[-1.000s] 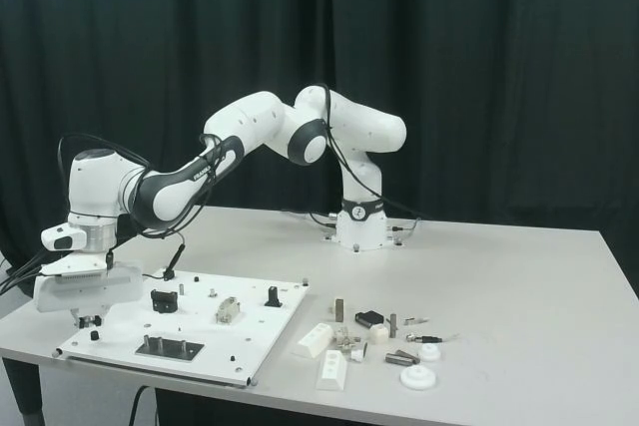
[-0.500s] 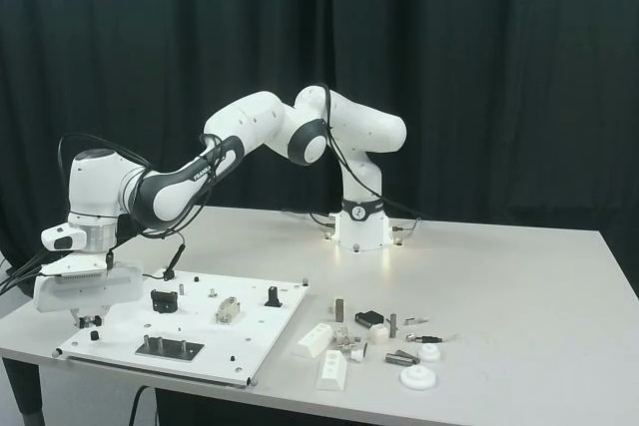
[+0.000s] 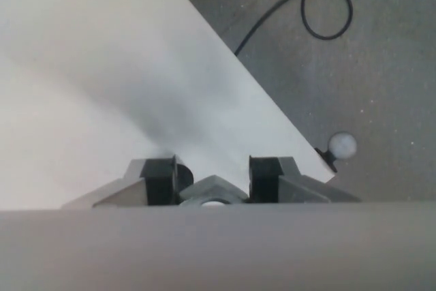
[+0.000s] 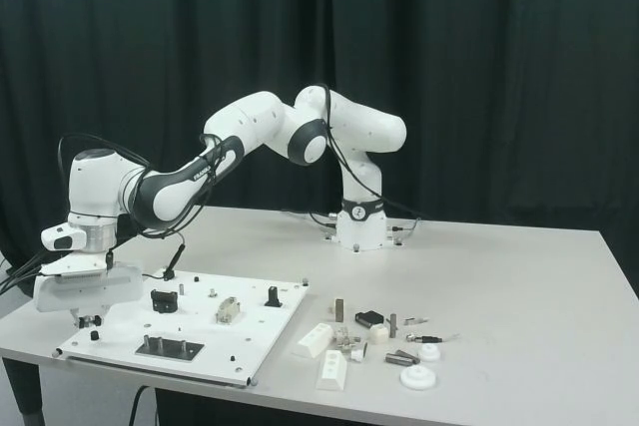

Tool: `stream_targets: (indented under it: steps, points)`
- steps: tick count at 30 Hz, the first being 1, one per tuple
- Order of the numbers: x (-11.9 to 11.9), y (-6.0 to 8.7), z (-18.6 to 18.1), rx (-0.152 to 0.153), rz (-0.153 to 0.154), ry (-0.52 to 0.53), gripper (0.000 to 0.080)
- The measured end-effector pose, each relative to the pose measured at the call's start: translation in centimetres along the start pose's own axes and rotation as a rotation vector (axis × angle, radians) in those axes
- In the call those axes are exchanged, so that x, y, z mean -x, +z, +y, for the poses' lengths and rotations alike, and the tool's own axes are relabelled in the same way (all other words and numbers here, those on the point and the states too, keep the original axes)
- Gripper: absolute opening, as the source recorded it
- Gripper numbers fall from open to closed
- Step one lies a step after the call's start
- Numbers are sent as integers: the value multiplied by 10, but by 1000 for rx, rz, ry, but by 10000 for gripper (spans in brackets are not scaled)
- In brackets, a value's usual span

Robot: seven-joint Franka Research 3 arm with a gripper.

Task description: Place bolt 4.

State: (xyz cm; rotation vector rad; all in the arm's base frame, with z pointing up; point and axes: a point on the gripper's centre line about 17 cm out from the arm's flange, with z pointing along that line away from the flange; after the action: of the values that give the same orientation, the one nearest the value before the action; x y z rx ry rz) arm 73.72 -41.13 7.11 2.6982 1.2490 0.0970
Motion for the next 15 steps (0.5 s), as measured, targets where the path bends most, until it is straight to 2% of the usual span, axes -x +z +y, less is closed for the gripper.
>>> stream_targets:
  steps: [9,15]
  points:
    - [0,0,-1,-3,0,33,224]
    - [-8,2,-9,-27,5,62,224]
